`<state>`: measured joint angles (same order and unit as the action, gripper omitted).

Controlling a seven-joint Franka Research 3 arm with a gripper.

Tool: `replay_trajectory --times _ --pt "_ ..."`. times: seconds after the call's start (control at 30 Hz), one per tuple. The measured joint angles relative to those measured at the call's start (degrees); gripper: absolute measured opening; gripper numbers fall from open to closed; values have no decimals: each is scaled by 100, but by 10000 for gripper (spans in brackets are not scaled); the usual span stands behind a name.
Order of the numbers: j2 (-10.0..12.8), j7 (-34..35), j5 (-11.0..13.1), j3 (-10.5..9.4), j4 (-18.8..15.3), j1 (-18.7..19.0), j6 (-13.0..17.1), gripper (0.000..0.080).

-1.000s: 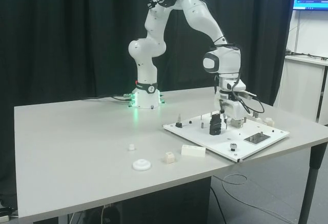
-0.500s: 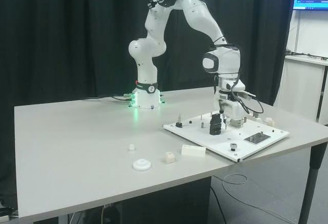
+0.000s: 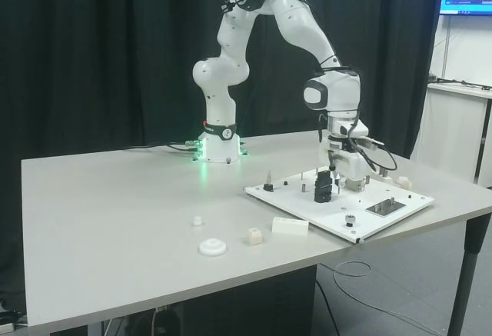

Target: Insert square peg 1.

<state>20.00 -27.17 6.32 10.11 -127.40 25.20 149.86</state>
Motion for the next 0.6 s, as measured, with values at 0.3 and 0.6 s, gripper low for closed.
replay_trajectory --times 0.3,0.6 --pt "3 8 9 0 0 0 9 25" --pt "1 276 16 -2 2 2 20 105"
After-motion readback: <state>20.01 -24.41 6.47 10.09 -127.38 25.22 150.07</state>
